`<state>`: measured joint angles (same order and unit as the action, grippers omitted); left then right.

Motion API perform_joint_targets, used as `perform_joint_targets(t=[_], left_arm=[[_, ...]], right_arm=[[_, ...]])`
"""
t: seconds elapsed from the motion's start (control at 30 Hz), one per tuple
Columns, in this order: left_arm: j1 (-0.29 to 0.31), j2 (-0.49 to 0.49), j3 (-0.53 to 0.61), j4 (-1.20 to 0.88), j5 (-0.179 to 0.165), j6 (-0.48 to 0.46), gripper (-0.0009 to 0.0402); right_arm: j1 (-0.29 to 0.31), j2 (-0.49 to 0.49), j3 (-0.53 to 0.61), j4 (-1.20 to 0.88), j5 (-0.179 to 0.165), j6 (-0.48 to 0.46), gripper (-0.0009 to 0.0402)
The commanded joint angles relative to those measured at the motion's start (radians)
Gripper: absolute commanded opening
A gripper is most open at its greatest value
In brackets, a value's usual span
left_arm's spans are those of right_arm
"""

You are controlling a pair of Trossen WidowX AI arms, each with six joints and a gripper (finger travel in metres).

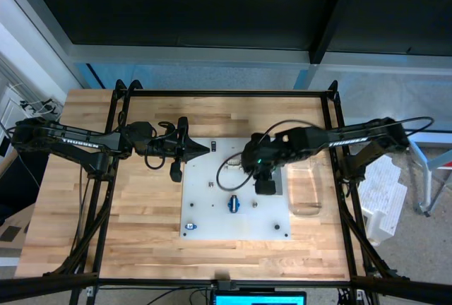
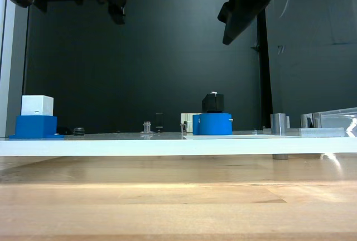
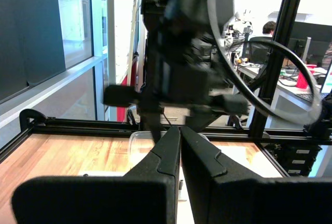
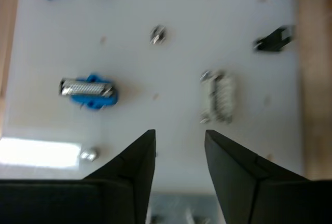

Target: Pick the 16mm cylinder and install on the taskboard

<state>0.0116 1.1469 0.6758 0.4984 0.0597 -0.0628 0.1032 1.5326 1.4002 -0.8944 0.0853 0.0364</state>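
On the taskboard (image 1: 212, 210), just right of the blue fitting (image 1: 234, 204), the 16mm cylinder (image 4: 88, 155) sits unheld, bare board toward the near edge. The right gripper (image 4: 179, 133) hovers above, fingers partly apart, empty. The left gripper (image 1: 205, 148) hangs over the far-left corner, fingers pressed together.

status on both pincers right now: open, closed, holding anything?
Left pincer: closed, holding nothing, raised by the taskboard's left edge.
Right pincer: open, empty, above the taskboard.
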Motion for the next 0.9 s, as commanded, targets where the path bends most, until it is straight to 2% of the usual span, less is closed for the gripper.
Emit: perform_joint_targets(t=[0.03,0.17,0.23,0.33,0.37,0.5,0.67,0.8,0.9], left_arm=[[0.000,0.000,0.000,0.000,0.000,0.000,0.0000],[0.000,0.000,0.000,0.001,0.000,0.000,0.0000],[0.000,0.000,0.000,0.000,0.000,0.000,0.0000],[0.000,0.000,0.000,0.000,0.000,0.000,0.0000],[0.000,0.000,0.000,0.000,0.000,0.000,0.0000],[0.000,0.000,0.000,0.000,0.000,0.000,0.0000],[0.000,0.000,0.000,0.000,0.000,0.000,0.0000],[0.000,0.000,0.000,0.000,0.000,0.000,0.0000],[0.000,0.000,0.000,0.001,0.000,0.000,0.0000]], right_arm=[[-0.039,-0.084,-0.078,0.145,-0.022,-0.031,0.0097],[-0.085,-0.197,-0.195,0.377,-0.090,-0.056,0.0056],[-0.106,-0.246,-0.259,0.500,-0.103,-0.057,0.0032],[-0.130,-0.314,-0.354,0.685,-0.150,-0.055,-0.0005],[-0.132,-0.332,-0.385,0.742,-0.158,-0.055,0.0001],[-0.132,-0.394,-0.501,0.956,-0.159,-0.051,0.0004],[-0.132,-0.455,-0.612,1.110,-0.153,-0.037,0.0000],[-0.130,-0.487,-0.658,1.162,-0.110,-0.029,0.0000],[-0.127,-0.504,-0.690,1.208,-0.113,-0.030,0.0000]])
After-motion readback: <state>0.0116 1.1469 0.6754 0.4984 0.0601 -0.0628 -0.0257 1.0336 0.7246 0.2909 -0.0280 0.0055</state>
